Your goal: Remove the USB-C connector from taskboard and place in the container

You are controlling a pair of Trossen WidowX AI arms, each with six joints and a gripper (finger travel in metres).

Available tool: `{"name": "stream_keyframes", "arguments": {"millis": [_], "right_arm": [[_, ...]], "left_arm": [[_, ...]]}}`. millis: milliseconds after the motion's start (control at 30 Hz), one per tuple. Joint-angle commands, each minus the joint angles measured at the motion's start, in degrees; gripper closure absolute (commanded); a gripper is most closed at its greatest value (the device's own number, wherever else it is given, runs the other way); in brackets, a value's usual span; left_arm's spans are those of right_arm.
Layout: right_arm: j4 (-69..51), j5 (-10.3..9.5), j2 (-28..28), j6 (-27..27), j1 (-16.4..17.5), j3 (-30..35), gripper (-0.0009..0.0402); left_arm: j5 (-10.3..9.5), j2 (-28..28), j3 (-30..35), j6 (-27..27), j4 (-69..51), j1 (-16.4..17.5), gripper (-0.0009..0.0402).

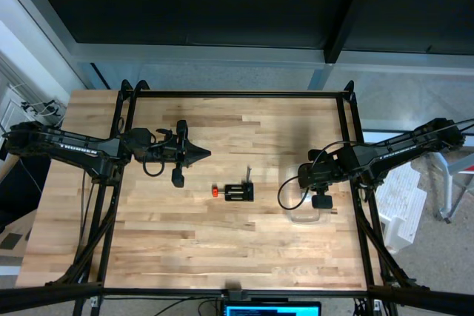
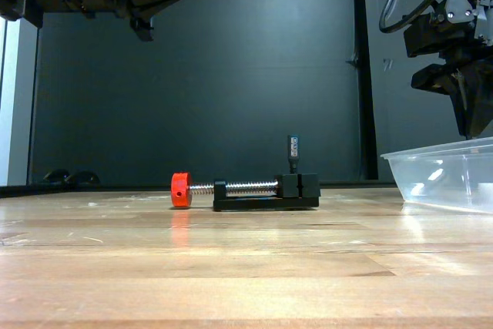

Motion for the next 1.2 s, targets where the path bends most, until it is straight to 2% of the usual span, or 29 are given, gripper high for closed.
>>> {"name": "stream_keyframes", "arguments": {"millis": [33, 467, 767, 967, 1067, 1200], "right_arm": [[0.0, 0.07, 0.0, 0.6, 0.1, 0.1, 0.0324], [-0.7, -0.46, 0.0, 2.7, 0.4, 1.1, 0.0251], [-5.0, -0.39, 0.0, 2.7, 0.6, 5.0, 0.0232], [-4.1, -0.39, 0.0, 3.9, 0.7, 5.3, 0.0245], [-3.0, 0.13, -0.2, 3.4, 0.6, 7.1, 0.0277], [1.0, 1.09, -2.1, 0.7, -0.1, 9.0, 0.0339]], "left_arm": [[0.02, 0.0, 0.0, 0.0, 0.0, 0.0, 0.0393], [0.02, 0.0, 0.0, 0.0, 0.0, 0.0, 0.0393], [0.02, 0.0, 0.0, 0.0, 0.0, 0.0, 0.0393], [0.02, 0.0, 0.0, 0.0, 0.0, 0.0, 0.0393], [0.0, 0.0, 0.0, 0.0, 0.0, 0.0, 0.0393], [0.0, 0.0, 0.0, 0.0, 0.0, 0.0, 0.0393]]}}
